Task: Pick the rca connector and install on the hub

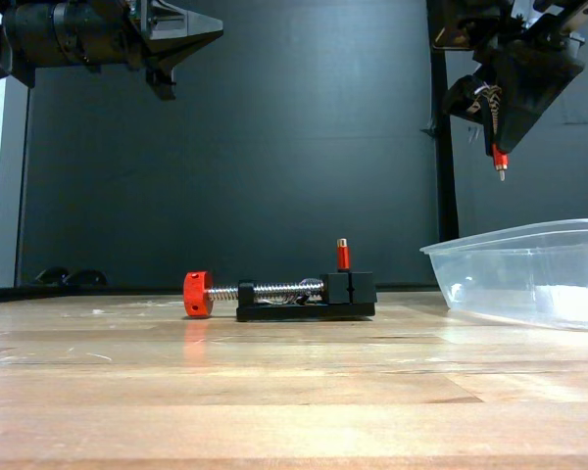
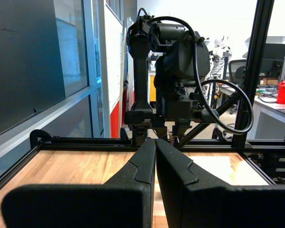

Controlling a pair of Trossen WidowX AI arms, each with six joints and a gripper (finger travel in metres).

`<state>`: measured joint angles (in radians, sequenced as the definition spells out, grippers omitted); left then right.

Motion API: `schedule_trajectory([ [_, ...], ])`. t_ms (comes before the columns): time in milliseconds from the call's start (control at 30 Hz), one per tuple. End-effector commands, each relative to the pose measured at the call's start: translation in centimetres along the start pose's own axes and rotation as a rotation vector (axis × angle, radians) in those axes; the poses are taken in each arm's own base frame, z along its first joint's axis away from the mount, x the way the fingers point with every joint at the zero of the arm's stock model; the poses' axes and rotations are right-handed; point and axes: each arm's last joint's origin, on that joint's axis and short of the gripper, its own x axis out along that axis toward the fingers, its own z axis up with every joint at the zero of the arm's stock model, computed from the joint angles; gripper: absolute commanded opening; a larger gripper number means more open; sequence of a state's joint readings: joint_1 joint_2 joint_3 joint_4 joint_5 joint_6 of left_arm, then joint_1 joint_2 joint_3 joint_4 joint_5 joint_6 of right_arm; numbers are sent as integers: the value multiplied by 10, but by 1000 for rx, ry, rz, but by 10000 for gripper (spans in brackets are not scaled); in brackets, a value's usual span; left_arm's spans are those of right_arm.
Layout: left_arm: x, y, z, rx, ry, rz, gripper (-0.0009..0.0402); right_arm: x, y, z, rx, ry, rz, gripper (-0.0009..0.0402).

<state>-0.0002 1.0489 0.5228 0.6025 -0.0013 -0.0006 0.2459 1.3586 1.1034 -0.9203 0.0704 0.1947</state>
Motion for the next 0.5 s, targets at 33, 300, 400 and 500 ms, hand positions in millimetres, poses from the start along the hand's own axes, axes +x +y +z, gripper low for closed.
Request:
schedule_trajectory([
  [33, 0, 0, 0, 0, 0, 0, 0, 3, 0, 5, 33, -41, -18, 0],
  [300, 0, 0, 0, 0, 0, 0, 0, 22, -3, 21, 76, -64, -31, 0],
  [400, 0, 0, 0, 0, 0, 0, 0, 28, -3, 30, 82, -59, -36, 0],
  [500, 0, 0, 0, 0, 0, 0, 0, 35, -2, 39, 80, -58, -38, 0],
])
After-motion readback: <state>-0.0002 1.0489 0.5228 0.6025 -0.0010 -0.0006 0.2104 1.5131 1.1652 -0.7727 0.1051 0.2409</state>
